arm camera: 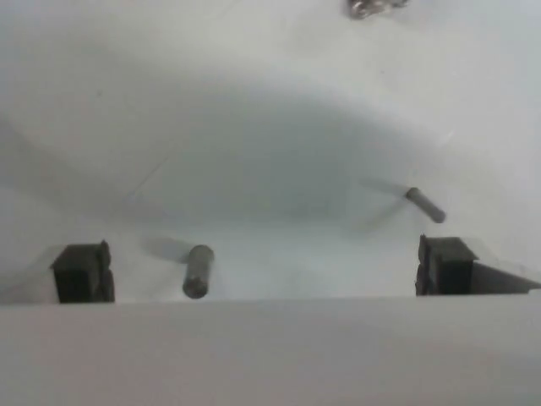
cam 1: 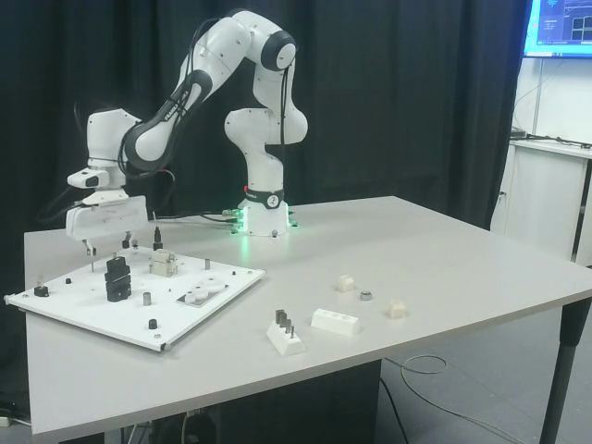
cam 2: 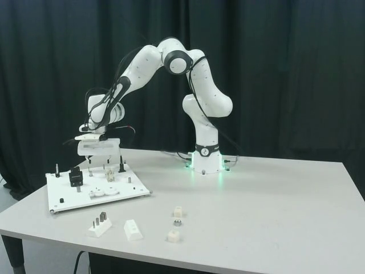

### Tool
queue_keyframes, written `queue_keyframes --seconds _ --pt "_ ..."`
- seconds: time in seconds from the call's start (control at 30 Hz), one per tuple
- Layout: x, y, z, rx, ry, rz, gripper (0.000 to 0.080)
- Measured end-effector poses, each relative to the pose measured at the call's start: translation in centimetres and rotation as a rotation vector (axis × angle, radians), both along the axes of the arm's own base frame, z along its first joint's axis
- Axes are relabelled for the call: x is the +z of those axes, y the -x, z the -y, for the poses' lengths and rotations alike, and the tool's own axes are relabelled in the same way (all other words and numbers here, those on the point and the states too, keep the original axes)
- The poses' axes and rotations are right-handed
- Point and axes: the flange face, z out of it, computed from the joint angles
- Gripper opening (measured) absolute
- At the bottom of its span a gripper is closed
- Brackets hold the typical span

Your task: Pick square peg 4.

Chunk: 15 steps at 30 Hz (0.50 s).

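On the grey counter (cam 1: pixel 444 268) we saw the white arm (cam 1: pixel 199 69) reaching over the white board (cam 1: pixel 227 282). The tool (arm camera: pixel 262 275) hung above the board's far side, released, its two black fingertips (arm camera: pixel 83 272) wide apart and grasping nothing. Between them stood two small grey pegs (arm camera: pixel 198 271); we could not tell which was peg 4.

Grey peg (arm camera: pixel 198 271) upright on white board (arm camera: pixel 279 169).
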Motion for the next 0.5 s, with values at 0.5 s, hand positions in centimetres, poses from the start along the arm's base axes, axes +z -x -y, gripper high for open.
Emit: queue_keyframes --seconds 0.5 --pt "1.2 -0.7 1.0 -0.026 0.016 0.017 0.08"
